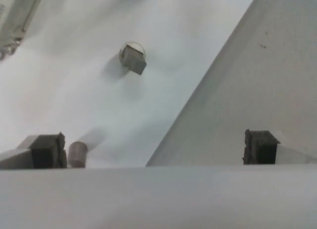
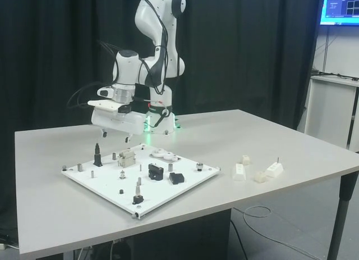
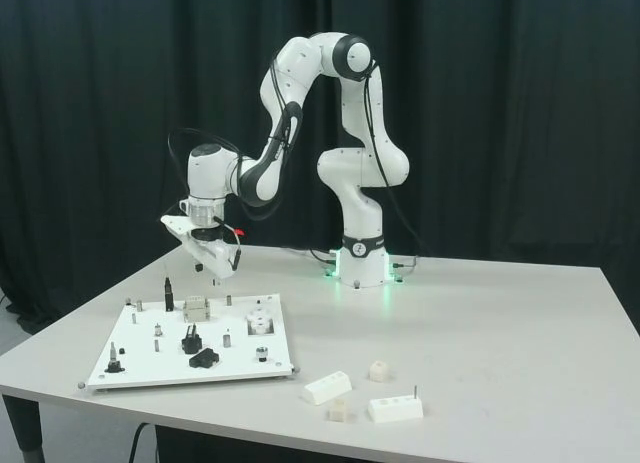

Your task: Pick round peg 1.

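A small grey round peg (image 1: 78, 154) stands upright on the white board (image 1: 99, 105), right beside one black fingertip (image 1: 47, 151) and outside the gap. My gripper (image 1: 153, 149) is open and holds nothing. It hovers above the board's back edge in both room views: gripper (image 2: 116, 137), board (image 2: 185, 181); gripper (image 3: 206, 274), board (image 3: 150, 373). Its other fingertip (image 1: 260, 146) is over the grey table (image 1: 257, 90). A stud with a square grey head (image 1: 132, 58) stands further out on the board.
The board carries several small pegs, a tall black post (image 2: 97, 156), a grey connector block (image 2: 127, 156), white gears (image 2: 164, 155) and black clips (image 2: 156, 171). White blocks (image 2: 257, 173) lie on the table beside the board. The robot base (image 3: 362, 263) stands behind.
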